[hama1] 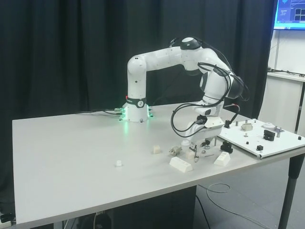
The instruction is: Remove round peg 4.
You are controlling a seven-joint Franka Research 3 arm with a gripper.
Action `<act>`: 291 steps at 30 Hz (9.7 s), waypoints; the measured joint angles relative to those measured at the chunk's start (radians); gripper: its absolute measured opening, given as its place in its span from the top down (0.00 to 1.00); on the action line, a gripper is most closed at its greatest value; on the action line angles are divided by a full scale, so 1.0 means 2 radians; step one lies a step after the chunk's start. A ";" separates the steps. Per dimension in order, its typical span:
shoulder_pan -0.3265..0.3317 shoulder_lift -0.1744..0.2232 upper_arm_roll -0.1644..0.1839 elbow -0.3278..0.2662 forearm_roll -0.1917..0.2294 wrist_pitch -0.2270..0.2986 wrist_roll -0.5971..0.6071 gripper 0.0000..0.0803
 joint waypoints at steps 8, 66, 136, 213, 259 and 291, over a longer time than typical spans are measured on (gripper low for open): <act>0.000 0.000 -0.002 0.000 0.000 0.003 0.000 0.00; -0.007 -0.001 -0.030 0.018 -0.004 -0.010 -0.010 0.00; 0.088 -0.016 0.061 0.277 0.048 0.048 0.066 0.00; 0.070 -0.006 0.159 0.314 -0.003 0.173 0.102 0.00; 0.059 -0.002 0.182 0.315 -0.028 0.213 0.097 0.00; 0.059 -0.002 0.192 0.318 -0.034 0.215 0.109 0.67</act>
